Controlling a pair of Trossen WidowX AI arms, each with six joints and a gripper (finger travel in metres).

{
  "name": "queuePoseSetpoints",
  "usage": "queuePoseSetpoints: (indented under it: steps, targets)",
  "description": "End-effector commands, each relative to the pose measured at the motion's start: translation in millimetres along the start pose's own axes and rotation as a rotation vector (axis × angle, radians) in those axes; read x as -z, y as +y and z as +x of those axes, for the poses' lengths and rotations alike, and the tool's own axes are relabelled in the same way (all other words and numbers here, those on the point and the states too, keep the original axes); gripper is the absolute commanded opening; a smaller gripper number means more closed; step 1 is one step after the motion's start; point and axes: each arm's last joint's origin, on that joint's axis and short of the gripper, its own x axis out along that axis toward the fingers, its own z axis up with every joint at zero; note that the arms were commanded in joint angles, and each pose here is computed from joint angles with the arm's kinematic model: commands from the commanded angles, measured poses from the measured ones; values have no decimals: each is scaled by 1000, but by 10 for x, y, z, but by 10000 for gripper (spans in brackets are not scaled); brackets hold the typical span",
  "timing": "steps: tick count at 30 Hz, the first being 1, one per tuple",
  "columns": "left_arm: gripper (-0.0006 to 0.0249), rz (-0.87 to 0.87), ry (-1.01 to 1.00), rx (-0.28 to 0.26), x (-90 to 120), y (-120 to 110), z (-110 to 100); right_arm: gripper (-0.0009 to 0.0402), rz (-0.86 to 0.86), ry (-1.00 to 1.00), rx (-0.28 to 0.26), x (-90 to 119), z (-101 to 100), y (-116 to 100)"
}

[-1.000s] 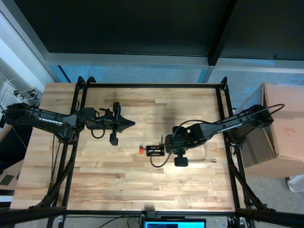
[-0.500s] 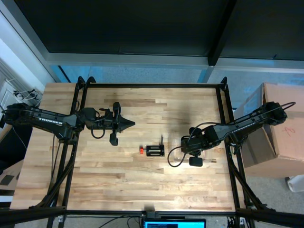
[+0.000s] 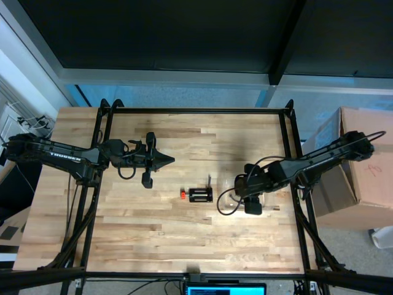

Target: Remove the USB-C connector from the USB-C receptacle and place in the container

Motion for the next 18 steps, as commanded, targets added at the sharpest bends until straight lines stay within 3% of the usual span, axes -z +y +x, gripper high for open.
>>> queuePoseSetpoints:
  steps: [1,6,14,18]
  targets:
    - [0,0,0,0,0,1,0,196,-19,-158,22,-40,-129,-82]
    - [0,0,0,0,0,0,0,165,-43,-382,-11,-75,-362,-248]
    - [0,0,0,0,0,1,0,80,-30,-763,13,-47,-653,-512]
    - [0,0,0,0,0,1,0,30,-27,-918,-45,-5,-727,-614]
